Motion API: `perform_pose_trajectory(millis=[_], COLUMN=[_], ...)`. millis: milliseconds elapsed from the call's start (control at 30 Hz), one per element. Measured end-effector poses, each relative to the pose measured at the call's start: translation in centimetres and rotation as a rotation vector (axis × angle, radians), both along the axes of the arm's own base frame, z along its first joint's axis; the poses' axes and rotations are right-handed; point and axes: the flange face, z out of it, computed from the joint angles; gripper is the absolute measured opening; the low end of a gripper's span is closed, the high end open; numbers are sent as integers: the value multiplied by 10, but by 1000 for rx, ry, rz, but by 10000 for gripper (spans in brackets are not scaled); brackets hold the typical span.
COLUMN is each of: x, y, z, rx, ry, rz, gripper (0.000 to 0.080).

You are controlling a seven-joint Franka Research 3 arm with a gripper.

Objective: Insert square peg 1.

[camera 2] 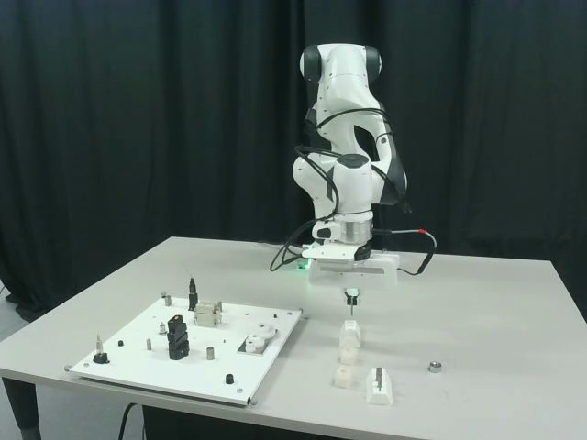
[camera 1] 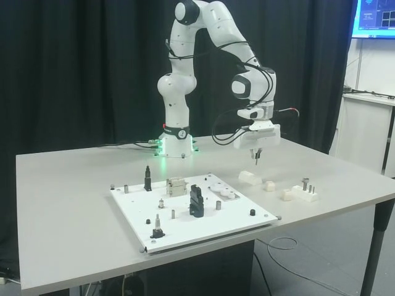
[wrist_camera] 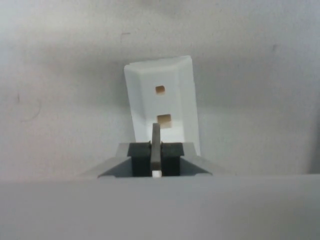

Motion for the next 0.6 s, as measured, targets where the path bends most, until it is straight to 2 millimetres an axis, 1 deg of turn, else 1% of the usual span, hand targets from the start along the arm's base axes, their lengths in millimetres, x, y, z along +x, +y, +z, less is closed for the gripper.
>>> perform_pose_trajectory(millis=[367, 600], x=[1, 9], y=[-1, -13], z=[1, 6], rx=[-16, -39], ry=[-6, -24], rz=[21, 30], gripper=[35, 35])
